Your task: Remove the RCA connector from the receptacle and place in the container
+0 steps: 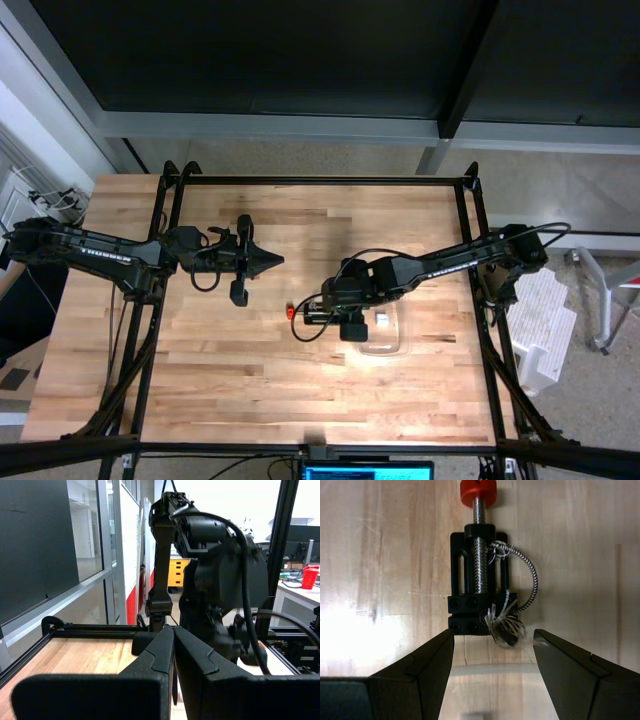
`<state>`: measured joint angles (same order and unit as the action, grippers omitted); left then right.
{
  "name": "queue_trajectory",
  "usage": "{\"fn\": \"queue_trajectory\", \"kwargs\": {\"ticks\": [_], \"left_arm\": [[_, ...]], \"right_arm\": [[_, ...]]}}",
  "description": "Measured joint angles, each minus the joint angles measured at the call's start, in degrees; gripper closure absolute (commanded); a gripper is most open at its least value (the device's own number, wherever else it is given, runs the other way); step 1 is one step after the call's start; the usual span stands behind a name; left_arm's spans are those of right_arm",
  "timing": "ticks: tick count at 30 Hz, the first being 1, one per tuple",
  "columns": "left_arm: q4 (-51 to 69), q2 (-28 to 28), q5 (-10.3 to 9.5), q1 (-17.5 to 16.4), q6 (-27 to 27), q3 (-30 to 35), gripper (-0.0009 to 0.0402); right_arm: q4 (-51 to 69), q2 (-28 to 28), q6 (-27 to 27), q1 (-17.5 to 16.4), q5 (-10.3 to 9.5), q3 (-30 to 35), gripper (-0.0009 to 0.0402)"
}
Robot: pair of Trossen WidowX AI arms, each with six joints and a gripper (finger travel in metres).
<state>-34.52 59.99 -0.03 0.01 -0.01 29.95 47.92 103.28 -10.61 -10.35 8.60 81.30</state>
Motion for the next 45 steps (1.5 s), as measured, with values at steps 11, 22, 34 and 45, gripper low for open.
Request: {"fn": "queue_trajectory", "kwargs": {"ticks": [11, 22, 34, 45], "left_arm": [[-0.02, 0.00, 0.00, 0.00, 0.00, 0.00, 0.0393], [0.00, 0.02, 0.00, 0.00, 0.00, -0.02, 0.0393], [-0.02, 0.00, -0.02, 0.00, 0.00, -0.02, 0.0393], [-0.02, 0.00, 0.00, 0.00, 0.00, 0.00, 0.0393]], "right_arm": [[-2.58, 4.02, 0.07, -0.22, -0.20, -0.11, 0.0174], [-3.93, 4.76, 0.44, -0.26, -0.07, -0.61, 0.0174], [-4.11, 4.85, 0.66, -0.15, -0.09, -0.63, 0.0240], [-4.07, 4.85, 0.66, 0.04, -0.02, -0.63, 0.0317]]}}
